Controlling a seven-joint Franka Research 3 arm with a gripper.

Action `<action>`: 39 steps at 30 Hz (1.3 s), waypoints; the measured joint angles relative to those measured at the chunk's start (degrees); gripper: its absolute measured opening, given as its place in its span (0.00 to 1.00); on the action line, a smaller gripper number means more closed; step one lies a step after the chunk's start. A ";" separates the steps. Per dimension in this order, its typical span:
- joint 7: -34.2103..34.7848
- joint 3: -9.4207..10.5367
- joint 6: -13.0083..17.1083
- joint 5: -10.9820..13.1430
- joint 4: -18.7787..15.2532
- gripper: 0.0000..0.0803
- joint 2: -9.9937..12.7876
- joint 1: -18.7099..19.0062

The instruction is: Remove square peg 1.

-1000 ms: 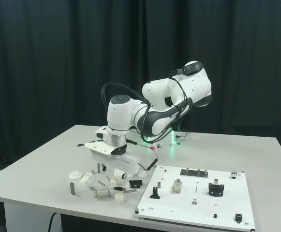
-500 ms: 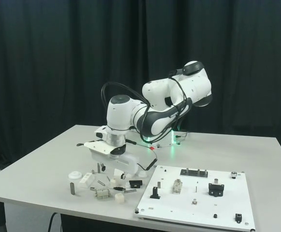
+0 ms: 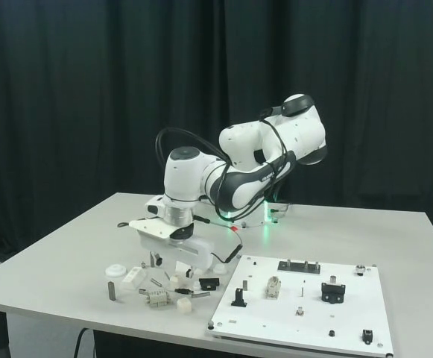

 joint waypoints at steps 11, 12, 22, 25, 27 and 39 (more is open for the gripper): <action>-1.00 0.11 0.35 1.92 -0.81 1.00 0.00 0.00; -1.00 0.11 0.35 2.13 -0.86 1.00 0.00 0.00; -0.33 0.04 -0.34 3.46 -1.00 1.00 -0.08 0.63; 0.62 -0.09 -1.10 3.78 -1.01 1.00 -0.20 1.26; 1.49 -0.22 -1.61 4.01 -1.02 1.00 -0.29 1.82; 10.11 -2.13 -6.42 4.24 -1.27 1.00 -0.84 7.14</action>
